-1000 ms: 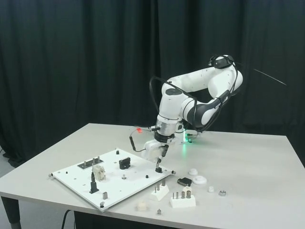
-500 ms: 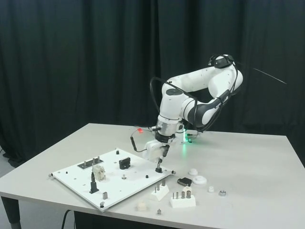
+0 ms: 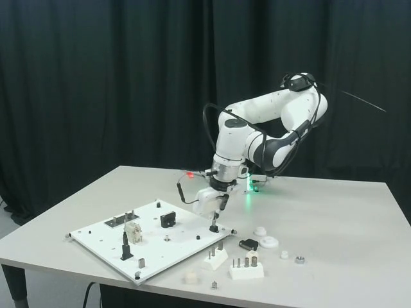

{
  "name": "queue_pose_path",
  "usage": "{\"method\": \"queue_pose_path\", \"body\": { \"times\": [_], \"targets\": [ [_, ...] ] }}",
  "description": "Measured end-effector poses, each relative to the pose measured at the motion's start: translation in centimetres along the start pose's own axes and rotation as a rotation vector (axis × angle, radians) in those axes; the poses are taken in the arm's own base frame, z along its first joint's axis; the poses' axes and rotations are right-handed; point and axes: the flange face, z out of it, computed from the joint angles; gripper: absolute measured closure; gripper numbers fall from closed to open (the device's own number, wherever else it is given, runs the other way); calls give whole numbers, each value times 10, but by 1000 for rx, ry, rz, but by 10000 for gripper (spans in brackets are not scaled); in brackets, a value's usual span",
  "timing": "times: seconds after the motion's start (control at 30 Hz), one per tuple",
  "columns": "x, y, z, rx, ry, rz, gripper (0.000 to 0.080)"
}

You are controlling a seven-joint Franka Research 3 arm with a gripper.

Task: Insert Ethernet.

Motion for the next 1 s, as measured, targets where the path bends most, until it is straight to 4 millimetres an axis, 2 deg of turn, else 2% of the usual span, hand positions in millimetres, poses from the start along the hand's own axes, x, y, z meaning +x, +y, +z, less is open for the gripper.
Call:
{"method": "queue_pose_path", "body": {
  "times": [1.0],
  "targets": [
    [5, -1, 3, -13, -23, -1, 731]
  ]
}}
